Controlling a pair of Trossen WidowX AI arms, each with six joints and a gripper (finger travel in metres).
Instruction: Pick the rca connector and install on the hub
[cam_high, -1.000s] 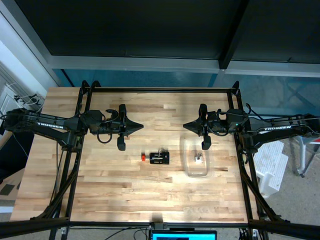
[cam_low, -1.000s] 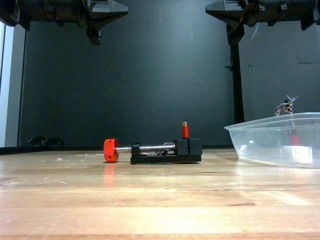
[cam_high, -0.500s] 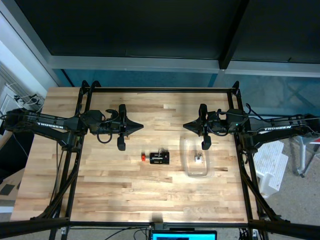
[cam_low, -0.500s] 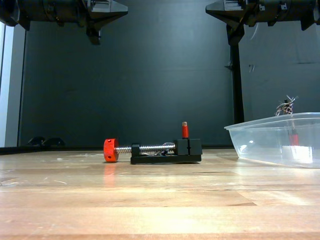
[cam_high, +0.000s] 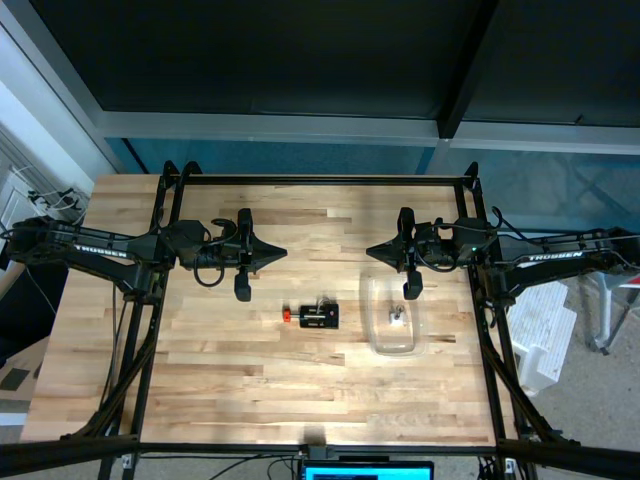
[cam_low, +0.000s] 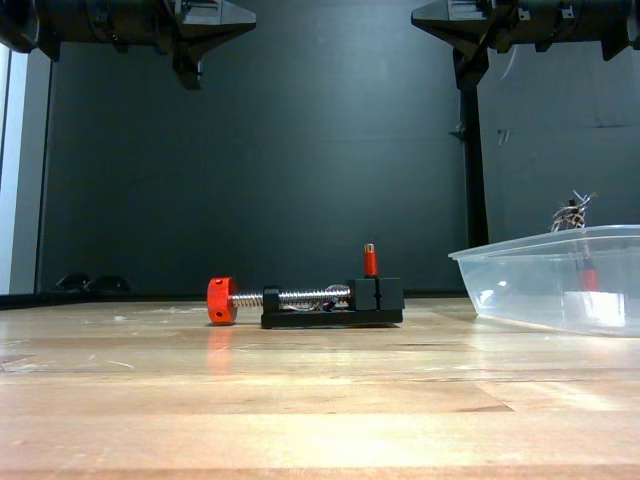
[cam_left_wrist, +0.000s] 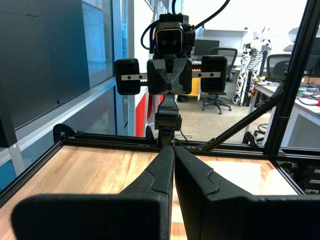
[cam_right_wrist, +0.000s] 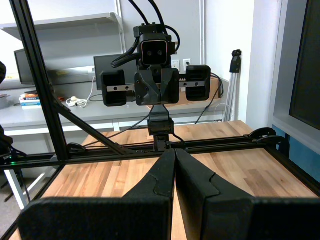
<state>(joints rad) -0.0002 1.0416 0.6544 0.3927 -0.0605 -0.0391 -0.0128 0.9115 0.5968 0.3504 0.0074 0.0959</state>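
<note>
The hub (cam_high: 312, 317) is a small black block with a red-orange knob at its left end, lying mid-table; the low view shows the hub (cam_low: 330, 300) with a short red post standing on it. A tiny dark, silvery rca connector (cam_high: 397, 314) lies inside the clear tray (cam_high: 380, 340), next to a small white square piece. My left gripper (cam_high: 283, 253) hangs high over the table's left half, shut and empty, with its fingers (cam_left_wrist: 162, 170) pressed together. My right gripper (cam_high: 369, 253) mirrors it above the tray's far side, shut and empty.
The clear plastic tray (cam_low: 520, 285) stands to the right of the hub. A black frame (cam_high: 320, 180) runs along the table's far edge and down both sides. A screen (cam_high: 368, 470) sits at the near edge.
</note>
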